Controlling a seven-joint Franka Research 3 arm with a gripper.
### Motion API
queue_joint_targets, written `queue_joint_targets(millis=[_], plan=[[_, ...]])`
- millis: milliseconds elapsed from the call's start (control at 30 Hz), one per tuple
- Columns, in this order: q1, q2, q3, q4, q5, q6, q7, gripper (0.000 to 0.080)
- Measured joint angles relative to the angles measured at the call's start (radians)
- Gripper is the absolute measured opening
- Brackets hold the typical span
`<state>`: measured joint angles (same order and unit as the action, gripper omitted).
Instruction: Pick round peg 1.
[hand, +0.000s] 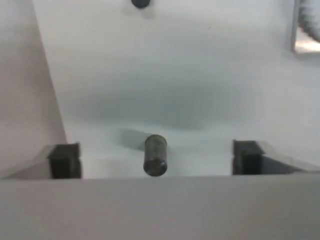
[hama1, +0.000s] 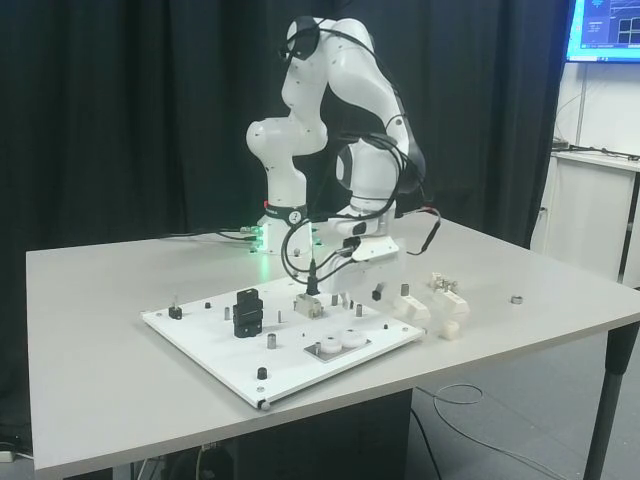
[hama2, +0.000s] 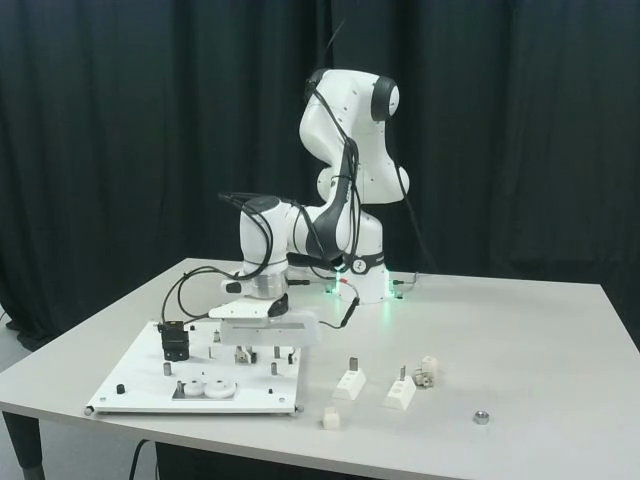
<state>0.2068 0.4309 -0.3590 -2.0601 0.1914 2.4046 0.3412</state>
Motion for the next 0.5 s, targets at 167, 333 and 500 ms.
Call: queue_joint_targets(millis=[167,333,500], plan=[[0.002,-0.027,0.000,0.005,0.000,-0.018,0.007,0.0753],[0.005,-0.055,0.000,0.007,0.000,-0.041,0.013,0.0753],[0.009,-0.074,0.000,0.011,0.000,-0.059,0.022,0.0797]])
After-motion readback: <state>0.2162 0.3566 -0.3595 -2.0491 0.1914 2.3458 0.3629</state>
